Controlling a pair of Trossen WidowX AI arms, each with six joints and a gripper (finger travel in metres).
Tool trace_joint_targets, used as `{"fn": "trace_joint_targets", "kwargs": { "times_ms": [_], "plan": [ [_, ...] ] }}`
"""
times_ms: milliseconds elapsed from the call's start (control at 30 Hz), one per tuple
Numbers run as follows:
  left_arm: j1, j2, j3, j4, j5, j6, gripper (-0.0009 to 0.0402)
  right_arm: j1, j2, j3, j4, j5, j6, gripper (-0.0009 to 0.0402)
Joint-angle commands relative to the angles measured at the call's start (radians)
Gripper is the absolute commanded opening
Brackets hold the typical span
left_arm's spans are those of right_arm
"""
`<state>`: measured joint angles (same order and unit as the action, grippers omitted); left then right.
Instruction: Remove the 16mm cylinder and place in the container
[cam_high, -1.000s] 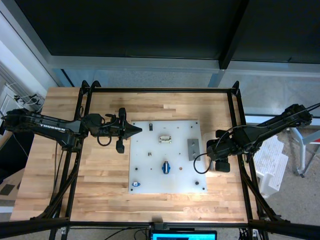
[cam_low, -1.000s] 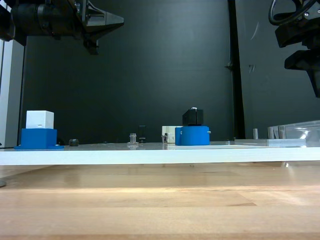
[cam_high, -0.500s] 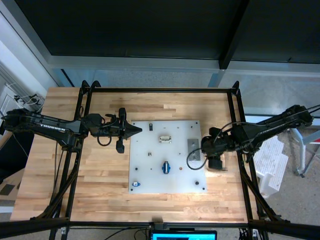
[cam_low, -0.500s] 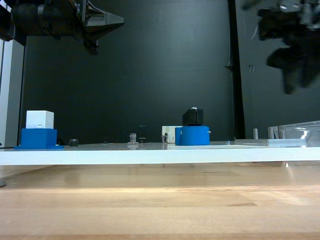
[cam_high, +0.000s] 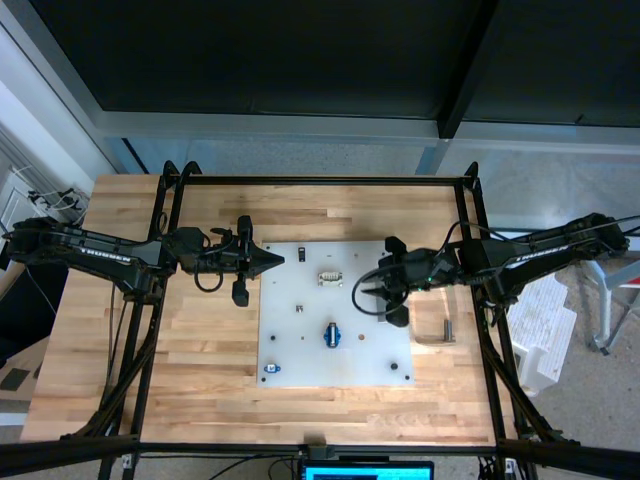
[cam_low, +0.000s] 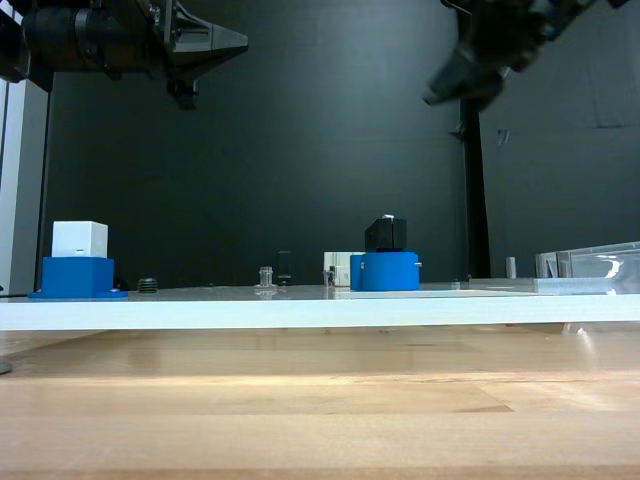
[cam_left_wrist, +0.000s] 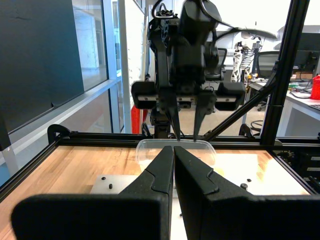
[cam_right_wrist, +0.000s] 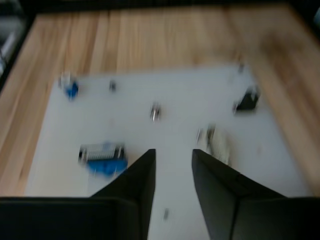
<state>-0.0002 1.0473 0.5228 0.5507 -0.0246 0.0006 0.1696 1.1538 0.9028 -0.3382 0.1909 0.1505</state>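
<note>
A small dark grey rod that looks like the 16mm cylinder (cam_high: 447, 328) lies inside the clear container (cam_high: 432, 340), just right of the white board. My right gripper (cam_high: 366, 290) hangs open and empty over the board's right side, left of the container; its fingers (cam_right_wrist: 147, 165) stand apart above the board. In the left wrist view the right gripper (cam_left_wrist: 186, 134) shows above the container (cam_left_wrist: 150, 148). My left gripper (cam_high: 272, 260) is parked shut above the board's left edge, high over the table (cam_low: 238, 42).
The white board (cam_high: 300, 345) carries a blue fitting (cam_high: 331, 335), a white connector (cam_high: 329, 276), a small blue piece (cam_high: 270, 369) and several small pegs. A white cube on a blue base (cam_low: 78, 262) stands at the board's near left. Black frame rails border the table.
My right gripper has swung left from above the container to over the board's right side, and it has risen. The rod now shows uncovered in the container. The left arm has not moved.
</note>
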Motion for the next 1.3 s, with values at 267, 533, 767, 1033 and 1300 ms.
{"fn": "trace_joint_targets", "kwargs": {
  "times_ms": [267, 533, 767, 1033, 1300],
  "plan": [
    [0.0, 0.0, 0.0, 0.0, 0.0, 0.0, 0.0, -0.063, 0.001, -0.089, 0.388, -0.013, -0.062, 0.0005],
    [0.0, 0.0, 0.0, 0.0, 0.0, 0.0, 0.0, -0.113, 0.001, -0.187, 0.667, -0.066, -0.076, -0.0001],
    [0.0, 0.0, 0.0, 0.0, 0.0, 0.0, 0.0, -0.168, 0.008, -0.192, 0.752, -0.148, -0.105, 0.0],
    [0.0, 0.0, 0.0, 0.0, 0.0, 0.0, 0.0, -0.203, 0.048, -0.204, 0.854, -0.195, -0.107, 0.0],
    [0.0, 0.0, 0.0, 0.0, 0.0, 0.0, 0.0, -0.216, 0.049, -0.224, 0.873, -0.193, -0.108, 0.0]
  ]
}}
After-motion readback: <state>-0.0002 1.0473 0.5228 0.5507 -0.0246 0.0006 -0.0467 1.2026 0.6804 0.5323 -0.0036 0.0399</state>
